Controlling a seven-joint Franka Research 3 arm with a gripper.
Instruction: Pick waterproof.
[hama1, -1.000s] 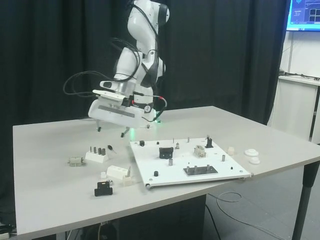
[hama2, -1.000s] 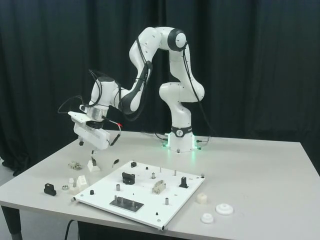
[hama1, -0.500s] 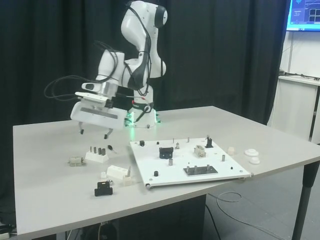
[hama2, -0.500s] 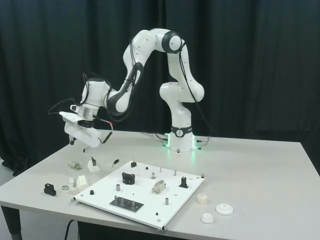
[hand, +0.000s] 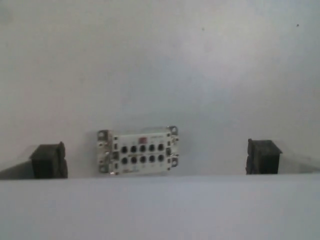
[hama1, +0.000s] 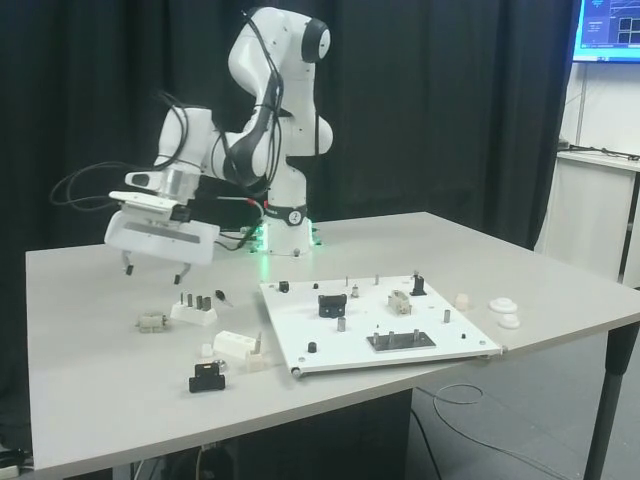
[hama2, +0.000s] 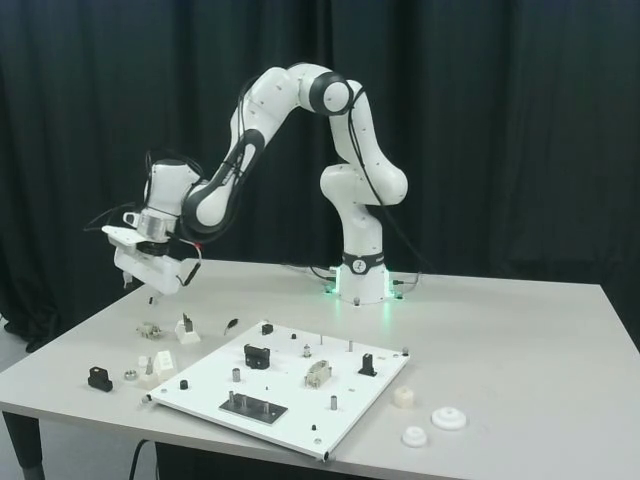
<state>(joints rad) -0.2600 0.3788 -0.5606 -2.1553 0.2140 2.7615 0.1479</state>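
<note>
Pincer (hand: 155, 165) spread wide, empty, hovering above the waterproof connector (hand: 138, 151), which lies flat on the grey surface (hand: 160, 60) between the fingertips (hand: 48, 161); contact not apparent, probably clear.

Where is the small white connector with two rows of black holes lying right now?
In the wrist view, the connector lies flat on the grey table, between the two black fingertips of the open gripper, which hangs above it.
</note>
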